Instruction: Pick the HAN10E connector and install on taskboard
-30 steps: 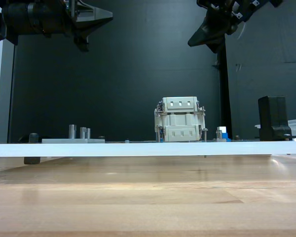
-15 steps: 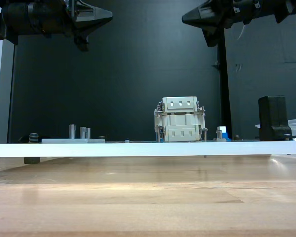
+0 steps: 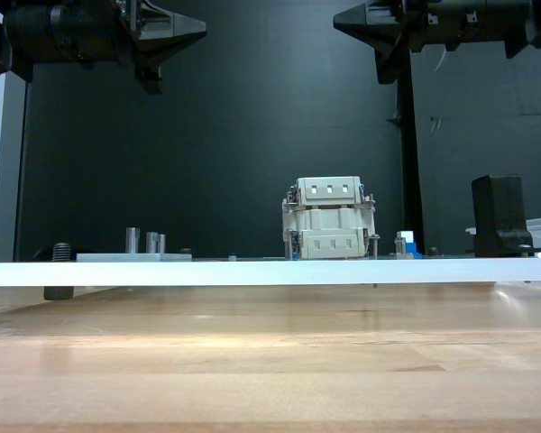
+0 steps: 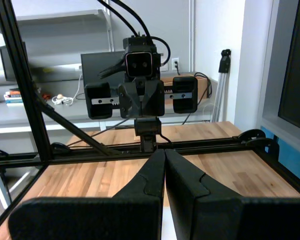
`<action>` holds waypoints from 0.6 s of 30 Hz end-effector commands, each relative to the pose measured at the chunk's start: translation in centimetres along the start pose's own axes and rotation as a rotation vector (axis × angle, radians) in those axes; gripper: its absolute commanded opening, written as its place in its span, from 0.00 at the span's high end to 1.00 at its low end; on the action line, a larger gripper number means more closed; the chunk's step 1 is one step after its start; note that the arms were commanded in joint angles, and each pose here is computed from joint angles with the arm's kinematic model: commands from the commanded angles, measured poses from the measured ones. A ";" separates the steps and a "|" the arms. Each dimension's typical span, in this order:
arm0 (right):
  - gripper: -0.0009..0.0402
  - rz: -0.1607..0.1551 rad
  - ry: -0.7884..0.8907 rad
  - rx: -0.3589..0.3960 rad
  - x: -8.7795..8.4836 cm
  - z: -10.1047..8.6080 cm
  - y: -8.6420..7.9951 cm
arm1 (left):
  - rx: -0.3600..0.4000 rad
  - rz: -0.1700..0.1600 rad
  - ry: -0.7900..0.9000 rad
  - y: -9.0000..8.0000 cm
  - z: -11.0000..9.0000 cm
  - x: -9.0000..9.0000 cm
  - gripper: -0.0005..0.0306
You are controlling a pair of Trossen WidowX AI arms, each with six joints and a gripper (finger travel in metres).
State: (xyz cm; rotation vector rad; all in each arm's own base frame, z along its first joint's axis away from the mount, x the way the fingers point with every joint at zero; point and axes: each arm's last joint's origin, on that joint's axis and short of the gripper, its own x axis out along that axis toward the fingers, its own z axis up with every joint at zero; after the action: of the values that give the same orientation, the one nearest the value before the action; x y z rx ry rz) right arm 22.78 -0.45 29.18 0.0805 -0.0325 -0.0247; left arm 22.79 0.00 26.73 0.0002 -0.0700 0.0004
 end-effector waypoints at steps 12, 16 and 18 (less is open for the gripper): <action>0.98 -0.005 0.042 0.026 -0.1 -0.8 -0.1 | 0.000 0.000 0.000 0.0 0.0 0.0 0.98; 0.98 -0.006 0.040 0.025 -0.1 -0.8 -0.1 | 0.000 0.000 0.000 0.0 0.0 0.0 0.98; 0.98 -0.006 0.039 0.024 -0.1 -0.8 -0.1 | 0.000 0.000 0.000 0.0 0.0 0.0 0.98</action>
State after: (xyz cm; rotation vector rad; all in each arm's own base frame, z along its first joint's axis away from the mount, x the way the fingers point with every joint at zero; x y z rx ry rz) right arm 22.72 -0.48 28.34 0.1063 0.0090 -0.0280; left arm 22.78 0.00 26.71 0.0002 -0.0696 0.0000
